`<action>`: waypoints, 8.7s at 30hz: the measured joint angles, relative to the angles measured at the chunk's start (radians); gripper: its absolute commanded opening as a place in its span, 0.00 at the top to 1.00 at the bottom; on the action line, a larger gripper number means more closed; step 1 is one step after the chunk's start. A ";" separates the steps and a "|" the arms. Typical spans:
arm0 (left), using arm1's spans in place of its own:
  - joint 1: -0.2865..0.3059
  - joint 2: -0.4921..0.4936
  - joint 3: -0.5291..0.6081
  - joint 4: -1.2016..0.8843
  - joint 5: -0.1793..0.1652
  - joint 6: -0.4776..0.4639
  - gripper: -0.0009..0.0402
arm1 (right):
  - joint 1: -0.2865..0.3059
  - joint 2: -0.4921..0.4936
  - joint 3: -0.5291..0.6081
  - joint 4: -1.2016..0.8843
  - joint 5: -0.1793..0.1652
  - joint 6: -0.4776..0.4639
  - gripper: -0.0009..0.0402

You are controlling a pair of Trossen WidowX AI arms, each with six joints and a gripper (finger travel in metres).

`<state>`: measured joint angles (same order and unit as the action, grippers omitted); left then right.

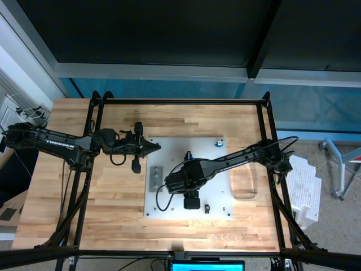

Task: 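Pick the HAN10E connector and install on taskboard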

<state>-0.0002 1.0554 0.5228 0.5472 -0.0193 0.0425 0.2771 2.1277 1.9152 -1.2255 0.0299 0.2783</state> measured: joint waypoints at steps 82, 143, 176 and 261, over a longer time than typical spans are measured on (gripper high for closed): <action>0.000 0.000 0.000 0.000 0.000 0.000 0.98 | 0.006 -0.003 -0.138 0.142 -0.004 0.004 0.83; 0.000 0.000 0.000 0.000 0.000 0.000 0.98 | -0.028 -0.261 -0.181 0.111 0.005 -0.089 0.21; 0.000 0.000 0.000 0.000 0.000 0.000 0.98 | -0.238 -0.860 -0.742 0.704 0.030 -0.260 0.99; 0.000 0.000 0.000 0.000 0.000 0.000 0.98 | -0.316 -1.094 -1.371 1.738 -0.049 -0.182 0.98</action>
<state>-0.0002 1.0557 0.5224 0.5476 -0.0193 0.0425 -0.0391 1.0340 0.5442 0.5129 -0.0193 0.0963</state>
